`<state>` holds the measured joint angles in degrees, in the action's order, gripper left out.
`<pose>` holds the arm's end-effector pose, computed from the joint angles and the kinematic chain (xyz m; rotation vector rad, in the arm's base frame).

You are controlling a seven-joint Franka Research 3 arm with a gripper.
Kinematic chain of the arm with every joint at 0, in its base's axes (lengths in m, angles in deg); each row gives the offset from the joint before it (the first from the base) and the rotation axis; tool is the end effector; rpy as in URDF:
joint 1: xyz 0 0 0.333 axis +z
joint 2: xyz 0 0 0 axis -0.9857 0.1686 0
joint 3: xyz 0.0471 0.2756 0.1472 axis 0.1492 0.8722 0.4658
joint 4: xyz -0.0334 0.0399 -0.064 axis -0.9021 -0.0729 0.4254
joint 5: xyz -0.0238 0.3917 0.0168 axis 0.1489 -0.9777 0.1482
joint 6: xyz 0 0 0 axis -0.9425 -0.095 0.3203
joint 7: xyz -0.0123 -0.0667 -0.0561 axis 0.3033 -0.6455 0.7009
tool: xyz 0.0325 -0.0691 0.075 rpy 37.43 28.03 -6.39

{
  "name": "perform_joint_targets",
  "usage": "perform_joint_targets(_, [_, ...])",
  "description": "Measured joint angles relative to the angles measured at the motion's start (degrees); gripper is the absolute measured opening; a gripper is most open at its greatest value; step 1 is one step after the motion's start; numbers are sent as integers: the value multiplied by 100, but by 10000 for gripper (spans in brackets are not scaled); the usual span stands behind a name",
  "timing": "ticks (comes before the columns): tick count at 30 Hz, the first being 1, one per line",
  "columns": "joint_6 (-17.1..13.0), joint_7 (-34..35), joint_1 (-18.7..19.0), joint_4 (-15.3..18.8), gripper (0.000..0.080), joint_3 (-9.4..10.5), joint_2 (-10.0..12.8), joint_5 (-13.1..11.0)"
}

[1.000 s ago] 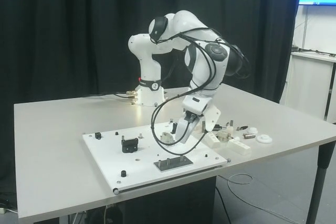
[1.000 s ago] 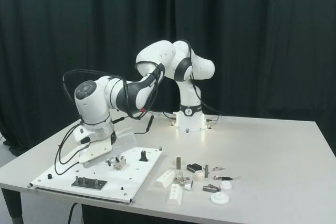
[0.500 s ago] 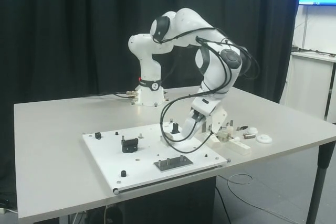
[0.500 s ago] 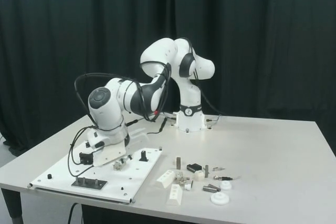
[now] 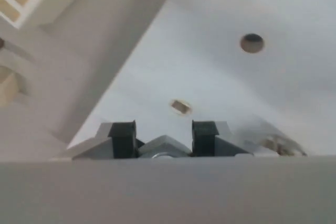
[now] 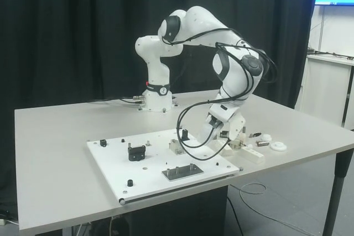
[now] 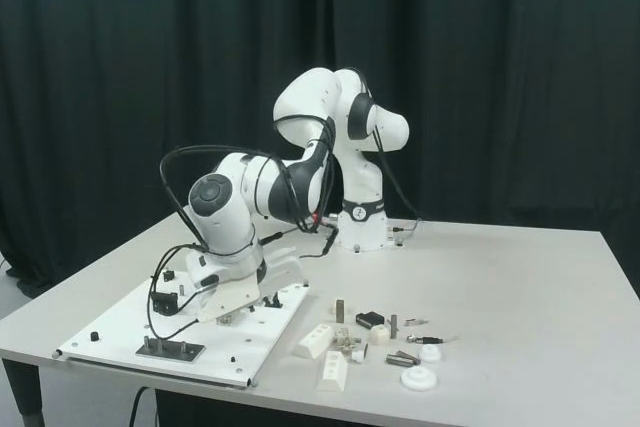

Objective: Place bolt 4.

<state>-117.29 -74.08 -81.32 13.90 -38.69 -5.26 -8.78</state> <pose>0.7090 -0.0894 0.2413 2.9304 -0.2688 -0.8571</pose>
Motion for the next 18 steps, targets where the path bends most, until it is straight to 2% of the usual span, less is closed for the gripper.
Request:
perform_joint_targets(8, [0,265,34,228,224,201,-82,0])
perform_joint_targets(18, [-35,707,172,737,224,424,-294,1])
